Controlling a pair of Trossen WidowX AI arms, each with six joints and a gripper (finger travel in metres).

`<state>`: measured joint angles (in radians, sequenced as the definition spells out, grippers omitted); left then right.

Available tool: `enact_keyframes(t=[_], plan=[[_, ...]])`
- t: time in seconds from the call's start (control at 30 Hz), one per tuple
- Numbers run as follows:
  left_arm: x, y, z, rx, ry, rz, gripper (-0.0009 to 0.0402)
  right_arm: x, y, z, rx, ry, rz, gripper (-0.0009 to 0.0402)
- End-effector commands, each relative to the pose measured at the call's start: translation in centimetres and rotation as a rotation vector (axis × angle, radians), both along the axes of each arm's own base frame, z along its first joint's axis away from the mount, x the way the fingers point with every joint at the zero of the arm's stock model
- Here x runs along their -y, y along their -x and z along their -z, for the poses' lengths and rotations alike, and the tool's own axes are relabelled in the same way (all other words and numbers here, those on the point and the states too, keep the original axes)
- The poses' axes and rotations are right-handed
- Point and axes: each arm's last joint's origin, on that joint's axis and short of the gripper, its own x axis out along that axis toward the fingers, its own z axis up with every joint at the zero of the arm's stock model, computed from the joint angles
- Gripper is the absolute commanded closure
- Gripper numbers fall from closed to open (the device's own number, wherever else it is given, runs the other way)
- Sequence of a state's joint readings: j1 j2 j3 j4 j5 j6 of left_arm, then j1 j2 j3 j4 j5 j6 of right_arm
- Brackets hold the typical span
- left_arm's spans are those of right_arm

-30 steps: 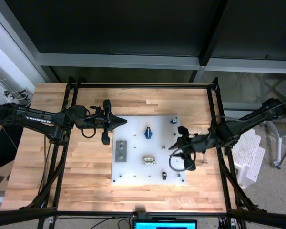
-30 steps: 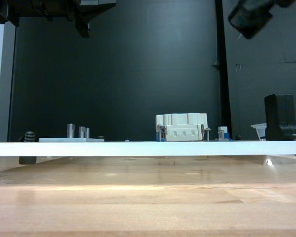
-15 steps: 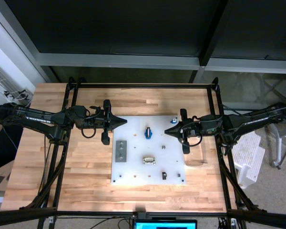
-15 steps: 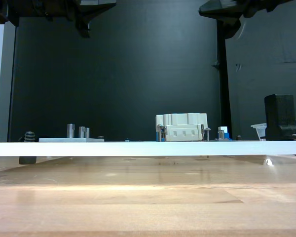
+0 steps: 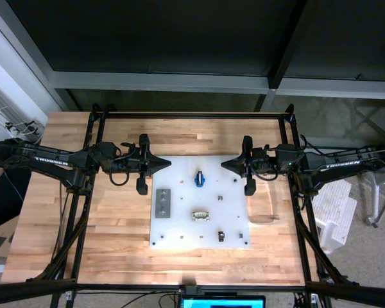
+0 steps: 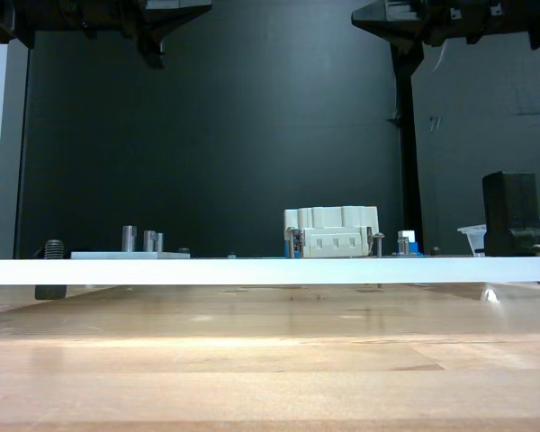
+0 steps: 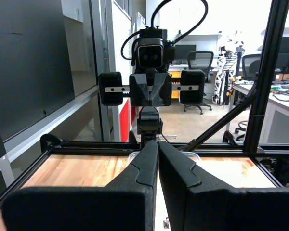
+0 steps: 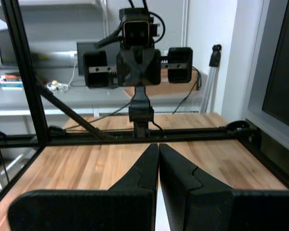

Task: Pick the 16mm bar and install on taskboard

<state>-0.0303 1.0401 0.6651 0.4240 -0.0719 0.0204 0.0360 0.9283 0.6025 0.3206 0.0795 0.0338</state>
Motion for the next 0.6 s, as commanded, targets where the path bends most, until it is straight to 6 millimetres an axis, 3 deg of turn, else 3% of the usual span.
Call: enact_keyframes(t=[0.03,0.6], plan=[[-0.01,-0.01,0.01,0.0,0.0,0.0,0.0393,0.62,-0.02,0.01,0.004,-0.007,-0.01,0.0393],[0.0,-0.01,0.01,0.0,0.0,0.0,0.0393,1.08,-0.03,-0.74,0.053,-0.031,-0.022,0.0393]])
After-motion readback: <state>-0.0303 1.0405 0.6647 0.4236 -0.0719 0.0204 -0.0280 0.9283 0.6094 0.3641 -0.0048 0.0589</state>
